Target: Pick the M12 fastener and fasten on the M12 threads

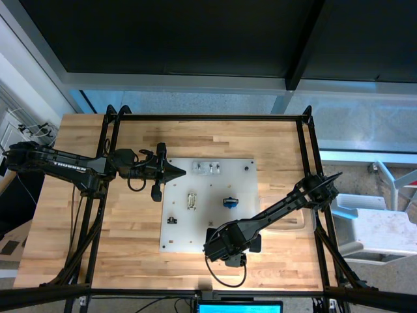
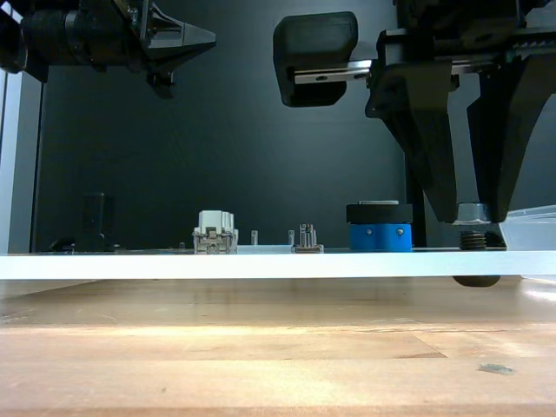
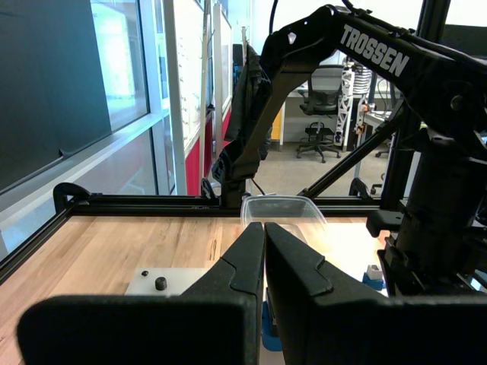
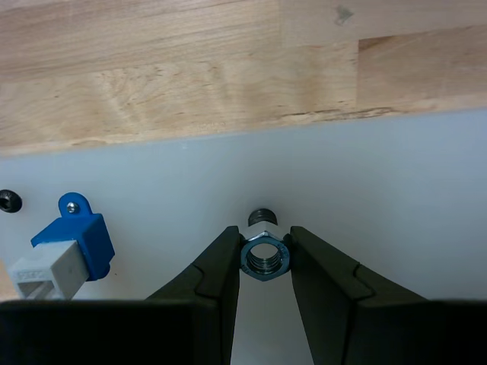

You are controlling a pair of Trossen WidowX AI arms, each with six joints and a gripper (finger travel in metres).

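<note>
Right gripper (image 2: 474, 207) hangs over the near right edge of the white board (image 4: 396, 182), jaws clamped on the silver M12 nut (image 4: 263, 259). It is gripped across two opposite sides with the bore pointing down, so the hole can meet the black ribbed stud (image 2: 473, 239) square-on. The nut is just above the stud, not on it yet: the low view shows a thin gap and the ribs all bare. In the right wrist view the stud peeks out just beyond the nut, so centring looks close, but I cannot tell if it is exact. Step in hand, as I judge it: line up, lower, then turn to catch the thread. Risk: cross-threading if the nut lands tilted or off-centre.

Room: the stud stands close to the board's near edge with bare counter (image 4: 152, 68) beyond, nothing there to hit. Blue connector block (image 2: 379, 236) stands off to the side, apart from the jaws, so a wrist turn should pass it. Clear container (image 2: 534, 221) lies behind the stud in the low view, not touching the jaws.

Left gripper (image 3: 264, 232) is parked high over the board's left edge, jaws together on nothing, pointing across toward the right arm, well apart from the work
</note>
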